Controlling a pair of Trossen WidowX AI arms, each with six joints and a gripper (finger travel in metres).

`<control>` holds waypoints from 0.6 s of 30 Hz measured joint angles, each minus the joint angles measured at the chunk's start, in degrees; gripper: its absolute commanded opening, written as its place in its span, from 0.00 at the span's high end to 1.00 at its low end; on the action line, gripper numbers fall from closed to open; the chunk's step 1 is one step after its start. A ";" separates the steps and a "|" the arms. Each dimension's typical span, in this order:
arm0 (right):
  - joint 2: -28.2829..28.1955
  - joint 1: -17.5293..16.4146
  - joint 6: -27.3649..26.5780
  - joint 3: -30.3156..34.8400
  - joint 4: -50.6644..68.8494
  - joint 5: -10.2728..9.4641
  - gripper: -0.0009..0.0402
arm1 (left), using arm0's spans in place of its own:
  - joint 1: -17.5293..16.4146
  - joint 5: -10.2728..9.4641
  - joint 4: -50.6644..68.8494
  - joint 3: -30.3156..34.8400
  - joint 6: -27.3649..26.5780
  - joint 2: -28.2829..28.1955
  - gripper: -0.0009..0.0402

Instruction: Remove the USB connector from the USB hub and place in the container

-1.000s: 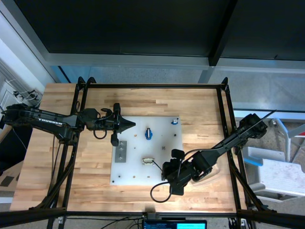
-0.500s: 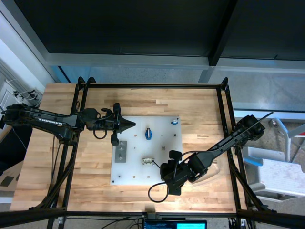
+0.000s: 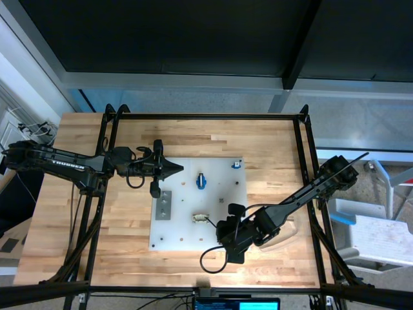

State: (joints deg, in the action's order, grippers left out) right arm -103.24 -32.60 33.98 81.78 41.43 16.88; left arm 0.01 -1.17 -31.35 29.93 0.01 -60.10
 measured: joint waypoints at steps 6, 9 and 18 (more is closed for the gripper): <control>-0.39 0.00 -0.22 -0.04 -0.42 -0.39 0.58 | 0.00 0.00 0.00 0.02 0.00 0.00 0.98; -0.39 0.00 -0.26 -0.04 -0.26 -0.39 0.60 | 0.00 0.00 0.00 0.00 0.02 0.00 0.98; -1.51 0.00 -1.22 -0.04 -1.75 -0.13 0.75 | 0.00 0.00 0.00 0.00 0.00 0.00 0.98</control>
